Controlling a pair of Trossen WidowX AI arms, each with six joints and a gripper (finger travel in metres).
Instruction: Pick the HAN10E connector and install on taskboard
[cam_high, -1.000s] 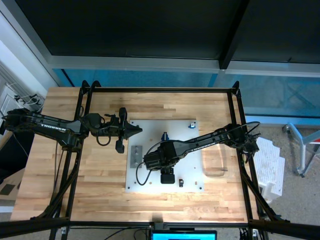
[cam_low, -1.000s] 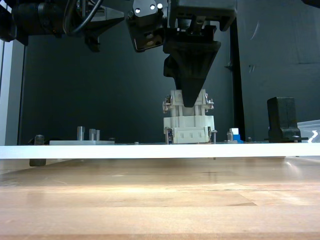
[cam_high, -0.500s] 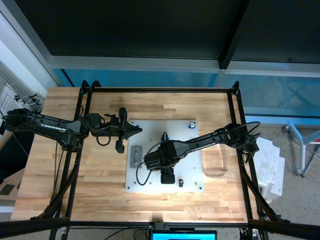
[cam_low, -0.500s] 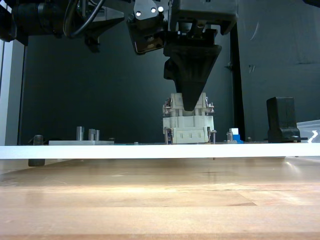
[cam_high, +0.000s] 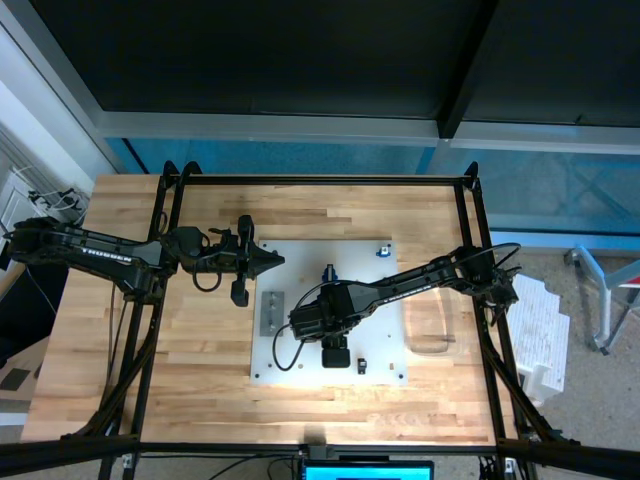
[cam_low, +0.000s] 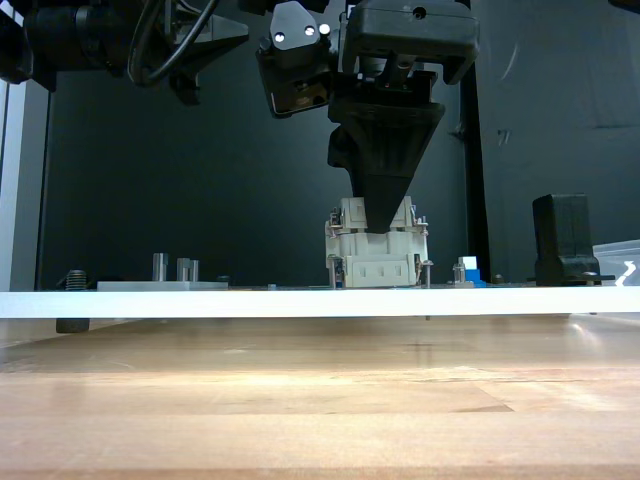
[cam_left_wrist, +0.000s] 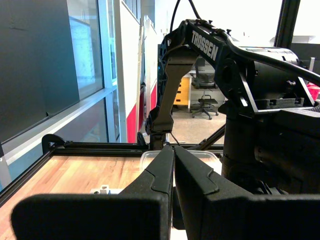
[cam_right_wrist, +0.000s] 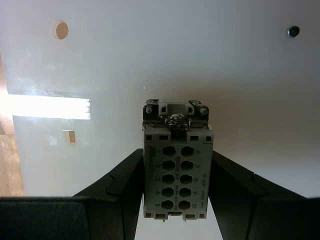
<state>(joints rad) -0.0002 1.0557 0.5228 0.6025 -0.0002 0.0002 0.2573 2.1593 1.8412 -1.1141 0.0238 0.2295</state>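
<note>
Centre of the low view: your right gripper (cam_low: 381, 222) is pointing straight down and clamping the HAN10E connector (cam_right_wrist: 175, 172) between both fingers. The connector is sitting upright atop a matching beige housing (cam_low: 378, 258) on the white taskboard (cam_low: 200, 300). Left of centre in the high view: your left gripper (cam_high: 272, 259) is hovering at the taskboard's upper-left corner, fingers pressed together, holding nothing.
</note>
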